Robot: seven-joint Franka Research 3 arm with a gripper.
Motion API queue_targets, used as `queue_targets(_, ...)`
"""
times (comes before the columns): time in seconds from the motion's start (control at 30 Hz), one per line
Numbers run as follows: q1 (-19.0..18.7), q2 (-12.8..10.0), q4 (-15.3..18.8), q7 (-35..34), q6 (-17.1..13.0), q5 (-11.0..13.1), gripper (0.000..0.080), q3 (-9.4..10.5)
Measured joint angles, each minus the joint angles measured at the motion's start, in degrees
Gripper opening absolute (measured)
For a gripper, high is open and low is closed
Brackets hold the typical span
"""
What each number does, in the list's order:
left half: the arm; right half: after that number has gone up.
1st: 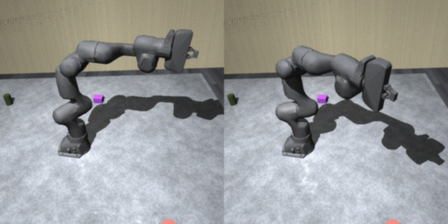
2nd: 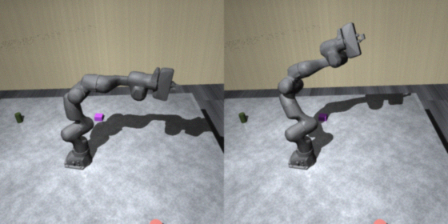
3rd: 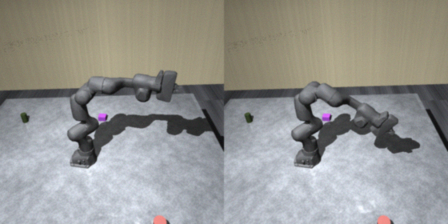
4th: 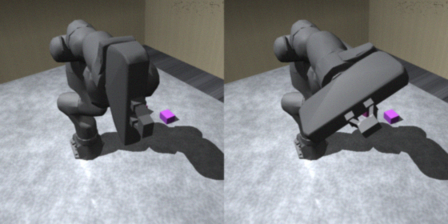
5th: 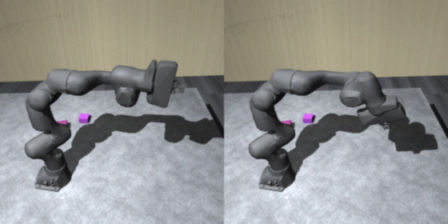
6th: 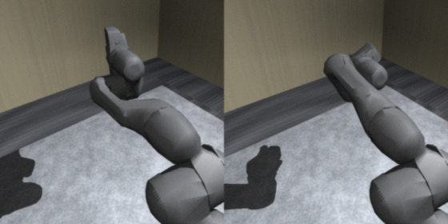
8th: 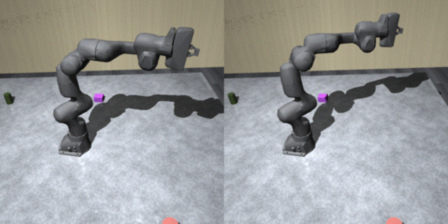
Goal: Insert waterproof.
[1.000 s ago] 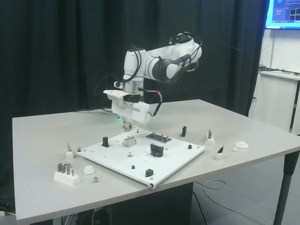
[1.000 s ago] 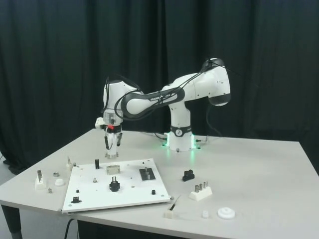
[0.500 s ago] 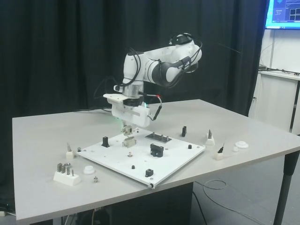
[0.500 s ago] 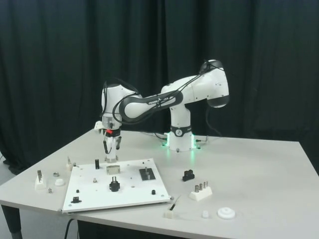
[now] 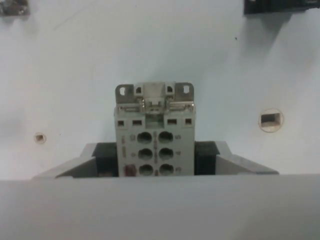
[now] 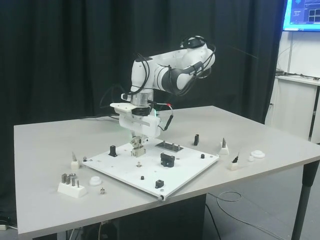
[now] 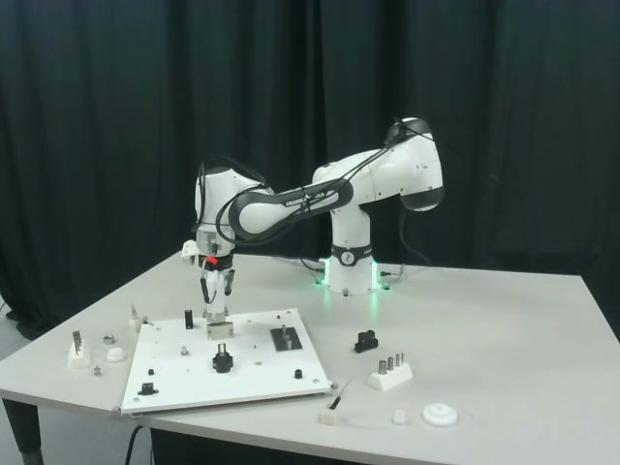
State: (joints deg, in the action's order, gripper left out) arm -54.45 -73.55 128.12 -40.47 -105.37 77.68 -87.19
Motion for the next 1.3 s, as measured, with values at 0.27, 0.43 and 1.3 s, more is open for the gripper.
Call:
queue_targets(0.27, 0.1, -0.2, 0.0, 0.1, 0.1, 0.5, 0.0311, 0.05)
queue_targets(0.43, 0.0, -0.2, 0.1, 0.1, 0.5, 0.5, 0.0311, 0.05)
queue_targets(1.3, -0.6, -0.2, 1.0, 0.1, 1.3, 0.5, 0.0311, 0.08)
